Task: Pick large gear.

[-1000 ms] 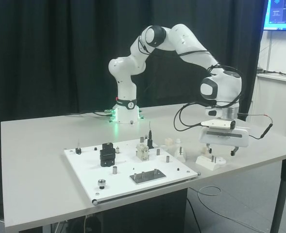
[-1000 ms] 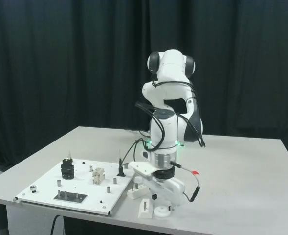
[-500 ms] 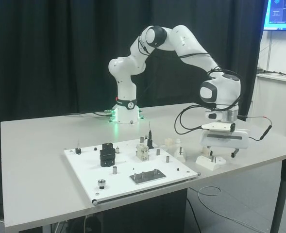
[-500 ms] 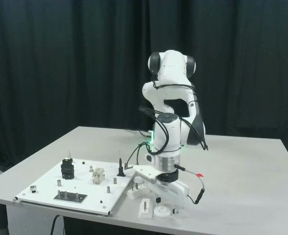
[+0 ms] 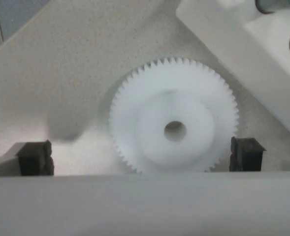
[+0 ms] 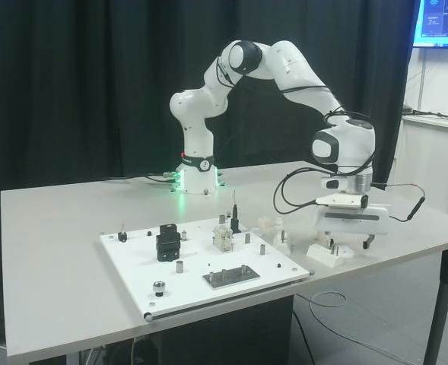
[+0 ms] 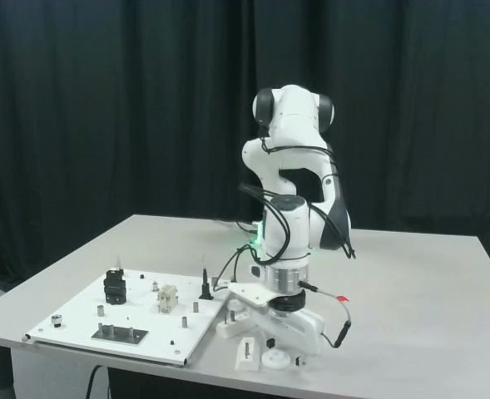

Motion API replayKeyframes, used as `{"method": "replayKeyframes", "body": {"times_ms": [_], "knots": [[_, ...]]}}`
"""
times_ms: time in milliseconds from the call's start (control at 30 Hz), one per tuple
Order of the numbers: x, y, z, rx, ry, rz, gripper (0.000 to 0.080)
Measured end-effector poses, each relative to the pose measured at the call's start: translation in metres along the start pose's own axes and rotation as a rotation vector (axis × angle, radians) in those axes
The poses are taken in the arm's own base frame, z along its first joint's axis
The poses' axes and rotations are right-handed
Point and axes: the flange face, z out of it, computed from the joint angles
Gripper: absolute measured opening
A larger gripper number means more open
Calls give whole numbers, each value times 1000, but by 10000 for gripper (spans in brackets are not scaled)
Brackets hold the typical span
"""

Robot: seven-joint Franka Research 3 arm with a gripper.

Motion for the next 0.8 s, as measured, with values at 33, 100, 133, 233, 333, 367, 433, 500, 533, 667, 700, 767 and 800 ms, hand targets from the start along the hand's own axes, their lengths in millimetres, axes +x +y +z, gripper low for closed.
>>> {"method": "replayKeyframes", "body": {"times_ms": [33, 100, 133, 233, 333, 367, 433, 500, 533, 667, 700, 767, 800], "knots": [[0, 0, 0, 2, 0, -1, 800], [-1, 0, 0, 3, 0, -3, 800], [-1, 0, 0, 4, 0, -3, 800], [-1, 0, 0, 7, 0, -5, 800], [-1, -1, 0, 10, 1, -6, 800], [-1, -1, -1, 11, 1, -7, 800], [-1, -1, -1, 14, 1, -8, 800], [-1, -1, -1, 17, 2, -9, 800], [-1, -1, -1, 18, 2, -10, 800], [-1, -2, -1, 21, 3, -10, 800], [-1, -2, -1, 22, 3, -10, 800], [0, -2, -1, 25, 4, -9, 800], [0, -2, -1, 26, 4, -9, 800]]}}
